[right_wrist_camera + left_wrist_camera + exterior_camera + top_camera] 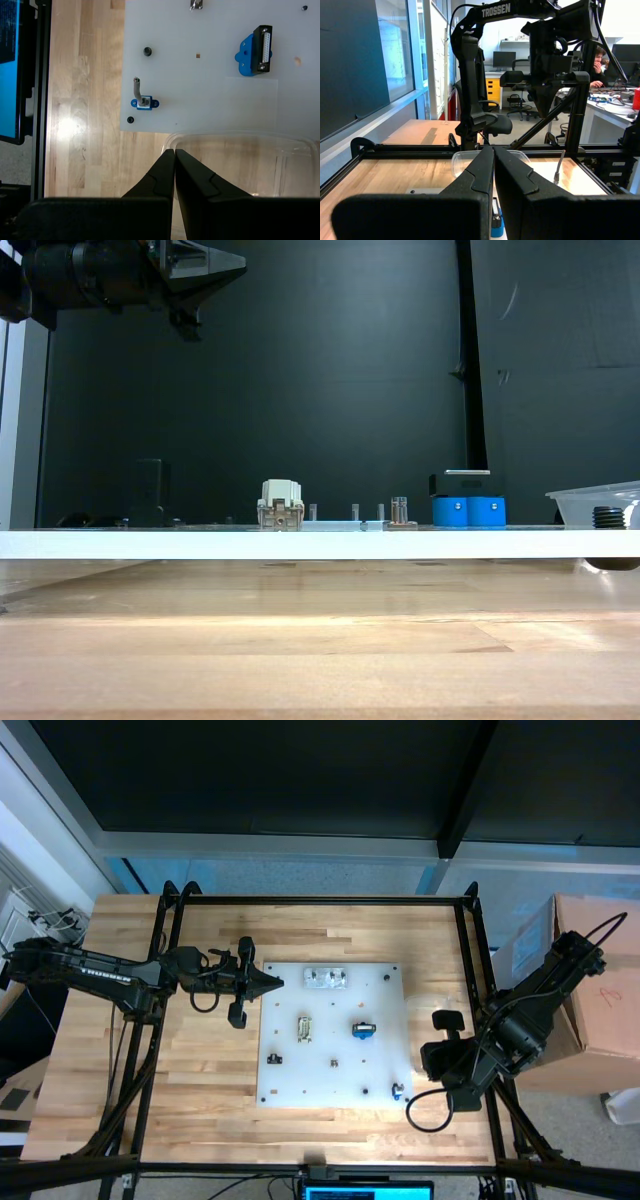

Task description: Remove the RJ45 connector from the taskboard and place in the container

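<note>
Both pincers are pressed tight with nothing between them: the left gripper (pixel 493 148) hangs high over the far left corner of the taskboard (pixel 300 1075), and the right gripper (pixel 175 151) hovers just off the taskboard's right edge, above the rim of the clear container (pixel 240 133). The RJ45 connector (pixel 144 102) sits in its blue mount at the taskboard's near right corner, a grey cable stub standing out of it. Trouble would likely come from pinching that soft stub instead of the plug body, which could bend or slip. A plug that sticks could drag the taskboard up. A low sweep could shove the light container. Room looks generous. Two taskboard edges lie close by the connector with bare wood beyond, and the blue multi-pin socket (pixel 257 50) stands well apart.
</note>
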Tool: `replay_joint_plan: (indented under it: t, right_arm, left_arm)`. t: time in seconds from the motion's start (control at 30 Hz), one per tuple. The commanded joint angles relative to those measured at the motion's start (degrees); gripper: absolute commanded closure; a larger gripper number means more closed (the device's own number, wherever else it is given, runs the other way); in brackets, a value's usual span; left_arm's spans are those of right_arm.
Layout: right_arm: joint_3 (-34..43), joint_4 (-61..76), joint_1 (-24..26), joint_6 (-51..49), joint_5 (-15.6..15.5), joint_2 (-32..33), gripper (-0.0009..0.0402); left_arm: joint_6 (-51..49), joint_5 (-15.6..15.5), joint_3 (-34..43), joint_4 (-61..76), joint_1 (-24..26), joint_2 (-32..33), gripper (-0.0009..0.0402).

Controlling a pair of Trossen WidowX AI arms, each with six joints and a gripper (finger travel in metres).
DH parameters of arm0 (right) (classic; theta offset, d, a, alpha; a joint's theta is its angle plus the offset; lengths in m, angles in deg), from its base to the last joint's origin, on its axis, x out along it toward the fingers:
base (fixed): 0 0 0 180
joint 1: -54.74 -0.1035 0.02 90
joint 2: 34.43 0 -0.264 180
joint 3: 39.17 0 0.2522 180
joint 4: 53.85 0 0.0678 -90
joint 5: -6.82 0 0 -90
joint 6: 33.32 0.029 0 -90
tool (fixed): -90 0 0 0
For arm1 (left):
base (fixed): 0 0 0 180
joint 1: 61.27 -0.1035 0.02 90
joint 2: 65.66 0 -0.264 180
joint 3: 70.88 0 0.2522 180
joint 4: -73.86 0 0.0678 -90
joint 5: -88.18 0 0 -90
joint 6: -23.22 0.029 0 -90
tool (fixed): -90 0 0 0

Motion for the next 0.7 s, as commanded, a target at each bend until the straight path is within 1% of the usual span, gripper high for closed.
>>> replay_joint_plan:
  t: [0.03, 0.1, 0.2, 0.3, 0.53, 0.7]
  right_arm:
    - [-0.6, 0.0, 0.1, 1.5, 0.0, 0.4, 0.039]
    - [-0.6, 0.0, 0.1, 2.1, 0.0, 0.8, 0.0379]
    - [-0.6, -0.1, 0.2, 2.6, 0.0, 1.7, 0.0348]
    - [-0.6, -0.6, 0.2, 3.9, 0.5, 2.6, 0.0304]
    - [-2.4, -2.3, 0.2, 6.0, 0.5, 4.2, 0.0208]
    - [-6.3, -7.9, 0.2, 6.7, 0.4, 4.6, 0.0169]
  left_arm:
    - [0.0, 0.0, 0.0, 0.0, 0.0, 0.0, 0.0393]
    - [0.0, 0.0, 0.0, 0.0, 0.0, 0.0, 0.0393]
    - [0.0, 0.0, 0.0, 0.0, 0.0, 0.0, 0.0393]
    - [0.0, 0.0, 0.0, 0.0, 0.0, 0.0, 0.0393]
    - [0.0, 0.0, 0.0, 0.0, 0.0, 0.0, 0.0393]
    - [0.0, 0.0, 0.0, 0.0, 0.0, 0.0, 0.0393]
